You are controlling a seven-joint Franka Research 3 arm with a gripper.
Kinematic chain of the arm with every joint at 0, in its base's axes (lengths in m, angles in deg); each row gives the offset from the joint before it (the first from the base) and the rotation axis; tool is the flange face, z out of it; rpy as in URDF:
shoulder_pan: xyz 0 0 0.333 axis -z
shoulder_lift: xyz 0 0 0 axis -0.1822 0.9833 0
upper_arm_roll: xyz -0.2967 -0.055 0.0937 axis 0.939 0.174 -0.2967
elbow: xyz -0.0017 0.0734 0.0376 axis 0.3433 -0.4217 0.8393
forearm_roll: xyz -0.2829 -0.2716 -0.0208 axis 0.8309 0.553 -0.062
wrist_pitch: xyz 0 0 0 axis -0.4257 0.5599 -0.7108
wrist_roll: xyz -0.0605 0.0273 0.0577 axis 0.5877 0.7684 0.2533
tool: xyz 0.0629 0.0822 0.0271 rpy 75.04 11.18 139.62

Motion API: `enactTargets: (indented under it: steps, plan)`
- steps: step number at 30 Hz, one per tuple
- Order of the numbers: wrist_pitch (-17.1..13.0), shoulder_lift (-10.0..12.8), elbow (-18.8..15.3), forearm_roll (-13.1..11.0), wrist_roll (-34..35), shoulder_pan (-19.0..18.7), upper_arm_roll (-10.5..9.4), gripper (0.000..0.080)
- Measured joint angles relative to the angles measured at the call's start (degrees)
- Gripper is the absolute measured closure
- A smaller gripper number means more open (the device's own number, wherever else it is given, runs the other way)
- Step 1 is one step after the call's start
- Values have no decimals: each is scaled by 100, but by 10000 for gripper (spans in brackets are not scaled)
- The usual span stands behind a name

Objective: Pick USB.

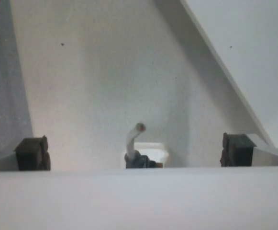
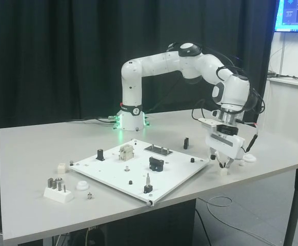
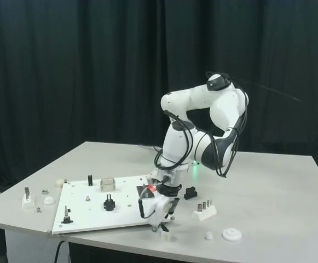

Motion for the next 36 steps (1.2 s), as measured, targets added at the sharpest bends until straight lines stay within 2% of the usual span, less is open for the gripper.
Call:
enactTargets:
  steps: [15,16,21,22,27,28,33,34,36]
  plan:
    - [-59,0,-32,-65,-3,-21,-101,3]
    - [-63,0,-32,-65,-17,-24,-109,100]
    - [-74,0,-32,-64,-133,-36,-143,100]
    - [-74,0,-32,-64,-153,-38,-146,282]
    - [-73,0,-32,-63,-203,-43,-147,282]
    - [-72,0,-32,-62,-206,-44,-147,450]
    - [-70,-6,-32,-51,-221,-52,-130,450]
    - [-65,-18,-34,-50,-224,-56,-123,612]
    - [-40,-44,-38,-38,-230,-57,-122,612]
